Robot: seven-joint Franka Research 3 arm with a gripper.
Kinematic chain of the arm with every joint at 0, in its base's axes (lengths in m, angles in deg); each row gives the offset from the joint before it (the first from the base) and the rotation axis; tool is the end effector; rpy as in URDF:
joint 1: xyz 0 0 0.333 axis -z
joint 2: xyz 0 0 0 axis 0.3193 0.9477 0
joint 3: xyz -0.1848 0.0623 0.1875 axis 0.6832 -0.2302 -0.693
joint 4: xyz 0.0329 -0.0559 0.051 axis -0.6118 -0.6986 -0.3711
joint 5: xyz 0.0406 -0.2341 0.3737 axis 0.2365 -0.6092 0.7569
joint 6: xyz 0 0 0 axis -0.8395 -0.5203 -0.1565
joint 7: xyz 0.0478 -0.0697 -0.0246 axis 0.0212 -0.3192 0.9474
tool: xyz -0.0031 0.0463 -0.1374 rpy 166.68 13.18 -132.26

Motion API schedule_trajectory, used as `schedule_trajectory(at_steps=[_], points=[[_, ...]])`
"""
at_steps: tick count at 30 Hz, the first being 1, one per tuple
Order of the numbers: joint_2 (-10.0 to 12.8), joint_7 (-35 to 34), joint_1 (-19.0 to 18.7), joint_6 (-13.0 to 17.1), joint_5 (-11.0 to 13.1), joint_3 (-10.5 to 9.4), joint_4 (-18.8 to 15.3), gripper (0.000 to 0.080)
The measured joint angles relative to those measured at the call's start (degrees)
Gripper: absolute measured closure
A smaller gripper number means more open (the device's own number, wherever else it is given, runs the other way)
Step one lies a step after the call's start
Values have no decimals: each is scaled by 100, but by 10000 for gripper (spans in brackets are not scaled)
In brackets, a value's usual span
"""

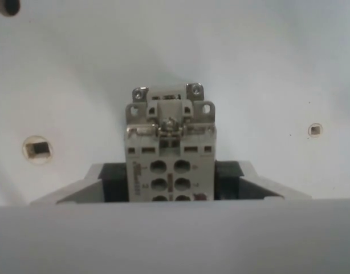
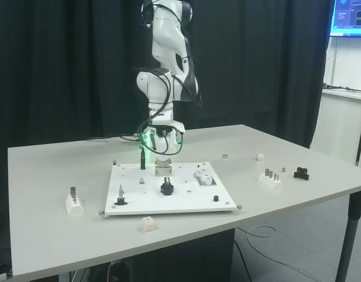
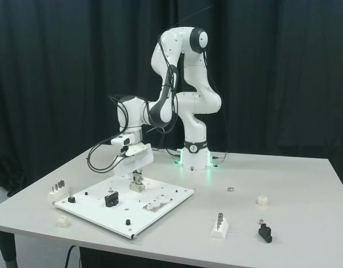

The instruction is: Insert waterproof.

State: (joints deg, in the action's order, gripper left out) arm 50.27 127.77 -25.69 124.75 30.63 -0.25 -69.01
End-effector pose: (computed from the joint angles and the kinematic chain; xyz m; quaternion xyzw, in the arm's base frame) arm 0.4317 -0.1970 0.1169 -0.9815 -0.1896 -0.0080 0.0269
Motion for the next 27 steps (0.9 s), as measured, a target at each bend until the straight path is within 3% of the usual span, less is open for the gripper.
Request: schedule_trajectory(at_steps=[27], points=[[2,0,0,16,173,20,-5,493]])
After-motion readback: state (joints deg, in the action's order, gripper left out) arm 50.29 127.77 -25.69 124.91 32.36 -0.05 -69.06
